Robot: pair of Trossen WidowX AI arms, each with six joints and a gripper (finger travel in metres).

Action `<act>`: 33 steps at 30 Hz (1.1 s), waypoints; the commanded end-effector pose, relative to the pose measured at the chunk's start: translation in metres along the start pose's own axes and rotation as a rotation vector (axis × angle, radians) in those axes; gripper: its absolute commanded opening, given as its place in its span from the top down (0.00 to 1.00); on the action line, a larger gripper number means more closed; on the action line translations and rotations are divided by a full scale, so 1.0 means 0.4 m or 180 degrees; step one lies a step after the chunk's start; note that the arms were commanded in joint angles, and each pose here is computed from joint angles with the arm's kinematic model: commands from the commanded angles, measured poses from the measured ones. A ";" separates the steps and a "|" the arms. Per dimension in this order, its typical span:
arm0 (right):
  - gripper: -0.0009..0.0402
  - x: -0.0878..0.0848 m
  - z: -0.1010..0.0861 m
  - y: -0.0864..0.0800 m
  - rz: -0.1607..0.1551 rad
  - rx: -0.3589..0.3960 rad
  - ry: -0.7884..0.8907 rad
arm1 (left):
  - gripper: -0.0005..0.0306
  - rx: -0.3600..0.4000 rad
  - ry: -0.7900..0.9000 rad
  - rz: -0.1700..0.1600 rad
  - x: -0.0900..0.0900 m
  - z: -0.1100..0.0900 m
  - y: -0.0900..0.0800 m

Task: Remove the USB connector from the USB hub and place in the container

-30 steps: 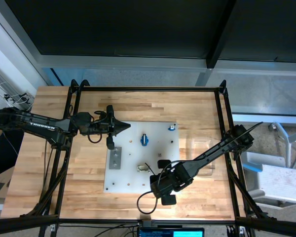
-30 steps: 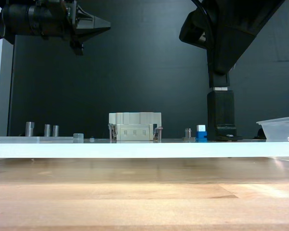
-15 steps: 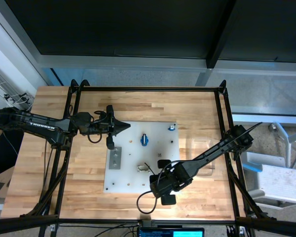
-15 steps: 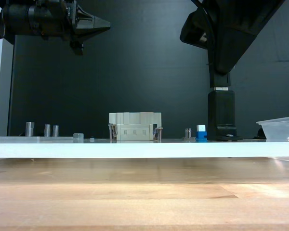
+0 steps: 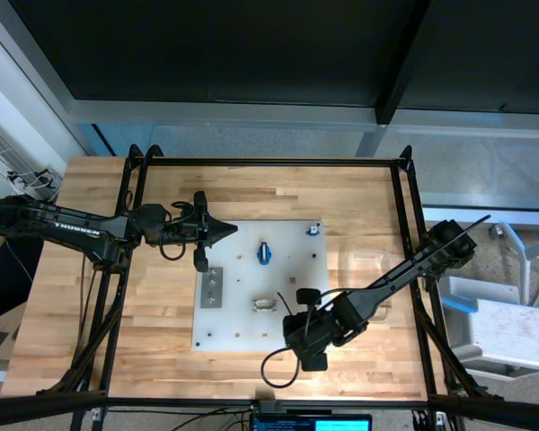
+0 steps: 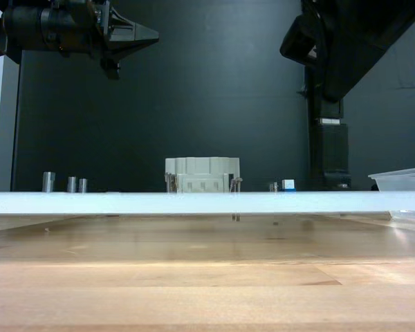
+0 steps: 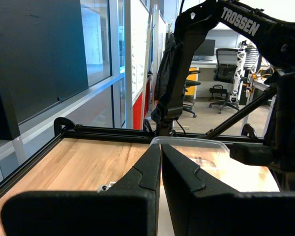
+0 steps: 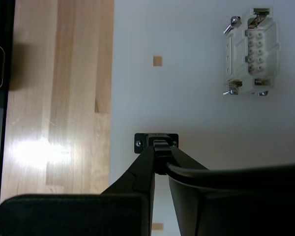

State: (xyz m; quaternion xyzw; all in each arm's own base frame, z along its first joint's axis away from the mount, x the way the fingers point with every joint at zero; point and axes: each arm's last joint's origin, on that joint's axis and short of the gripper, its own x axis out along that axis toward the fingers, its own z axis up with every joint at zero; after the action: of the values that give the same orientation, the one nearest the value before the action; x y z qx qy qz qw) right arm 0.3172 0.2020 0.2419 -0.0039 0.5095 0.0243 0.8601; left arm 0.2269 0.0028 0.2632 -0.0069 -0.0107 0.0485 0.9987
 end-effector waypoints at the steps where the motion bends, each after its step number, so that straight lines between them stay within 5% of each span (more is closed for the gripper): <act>1: 0.98 -0.003 -0.011 -0.005 0.0030 0.0053 -0.0092 | 0.98 0.0001 -0.0001 0.0000 0.000 0.000 0.000; 21: 0.98 -0.073 -0.030 -0.029 0.0047 0.0176 -0.0046 | 0.98 0.0000 0.0001 0.0000 0.000 0.000 0.000; 33: 0.98 -0.135 -0.125 -0.091 0.0035 0.0560 0.0000 | 0.98 0.0001 0.0000 0.0000 0.000 0.000 0.000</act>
State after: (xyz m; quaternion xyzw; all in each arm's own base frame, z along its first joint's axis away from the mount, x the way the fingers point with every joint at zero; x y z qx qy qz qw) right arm 0.2548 0.1654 0.2659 0.0695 0.5083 -0.0112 0.8583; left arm 0.2270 0.0028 0.2631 -0.0069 -0.0105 0.0486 0.9987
